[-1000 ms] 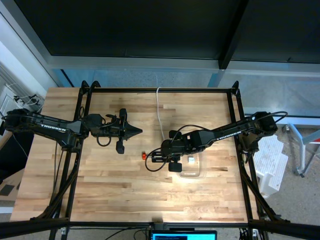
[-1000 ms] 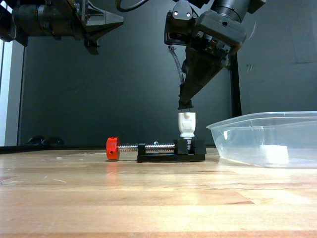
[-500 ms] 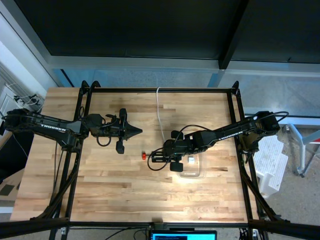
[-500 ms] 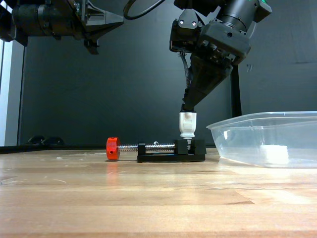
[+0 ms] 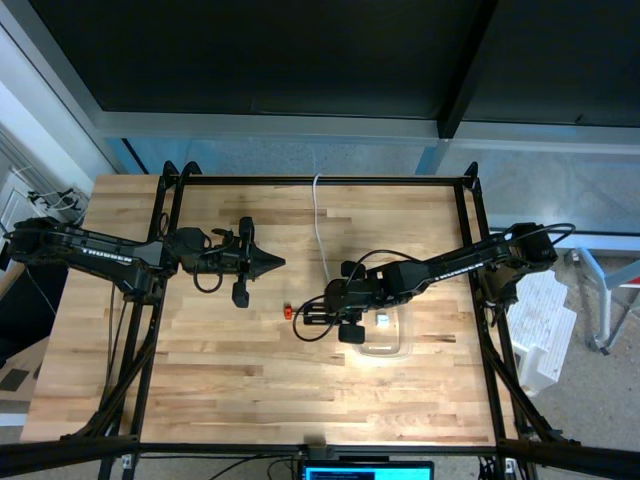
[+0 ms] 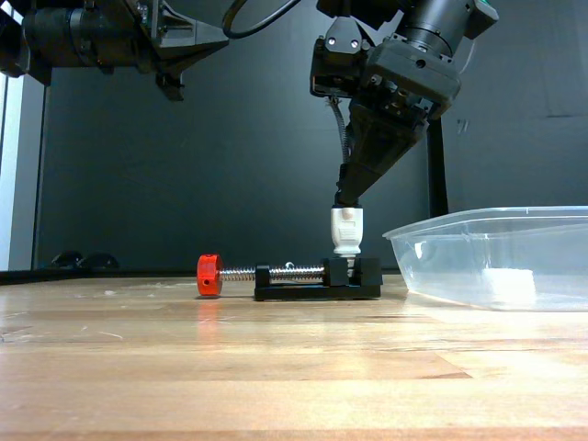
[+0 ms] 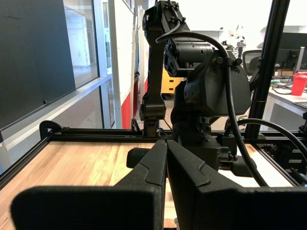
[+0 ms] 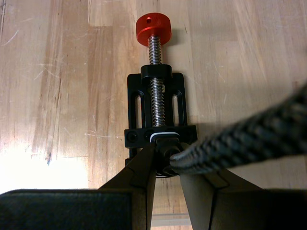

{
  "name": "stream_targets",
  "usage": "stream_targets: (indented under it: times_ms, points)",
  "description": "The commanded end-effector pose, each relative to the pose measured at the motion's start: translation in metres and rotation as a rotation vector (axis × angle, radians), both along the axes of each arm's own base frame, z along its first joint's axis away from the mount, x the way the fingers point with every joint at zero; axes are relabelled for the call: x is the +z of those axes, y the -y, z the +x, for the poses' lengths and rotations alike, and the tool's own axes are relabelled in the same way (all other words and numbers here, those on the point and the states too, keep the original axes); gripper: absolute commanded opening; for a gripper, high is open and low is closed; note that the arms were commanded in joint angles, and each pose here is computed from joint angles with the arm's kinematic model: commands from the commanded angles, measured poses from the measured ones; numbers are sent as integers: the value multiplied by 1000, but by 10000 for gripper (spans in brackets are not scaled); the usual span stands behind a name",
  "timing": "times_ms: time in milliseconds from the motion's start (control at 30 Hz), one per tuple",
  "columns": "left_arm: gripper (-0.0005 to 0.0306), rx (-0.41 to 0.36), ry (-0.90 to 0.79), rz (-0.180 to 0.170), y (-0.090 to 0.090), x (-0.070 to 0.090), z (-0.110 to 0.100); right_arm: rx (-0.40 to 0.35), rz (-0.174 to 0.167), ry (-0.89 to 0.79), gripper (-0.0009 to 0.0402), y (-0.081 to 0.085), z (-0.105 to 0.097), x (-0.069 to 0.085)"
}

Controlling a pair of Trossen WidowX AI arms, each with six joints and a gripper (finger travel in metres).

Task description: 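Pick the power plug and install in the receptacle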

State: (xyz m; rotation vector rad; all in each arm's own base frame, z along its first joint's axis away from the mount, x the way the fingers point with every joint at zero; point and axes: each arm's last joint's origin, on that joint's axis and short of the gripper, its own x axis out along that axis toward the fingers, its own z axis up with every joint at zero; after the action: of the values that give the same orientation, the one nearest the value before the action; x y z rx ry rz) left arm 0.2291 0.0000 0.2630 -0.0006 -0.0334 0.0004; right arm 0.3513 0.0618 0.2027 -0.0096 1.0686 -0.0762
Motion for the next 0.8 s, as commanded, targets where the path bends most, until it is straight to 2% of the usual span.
stream_targets:
  times_ms: [33,433,633,800]
  points:
    - [0,0,0,0,0,0,0,2,-1,10,47,-1,3,6]
    - [0,0,0,0,0,0,0,-7,-13,25,127,0,0,22]
    - [0,0,0,0,0,0,0,-7,-13,34,167,2,-9,36]
    - [0,0,0,0,0,0,0,-6,-11,27,183,4,-19,47]
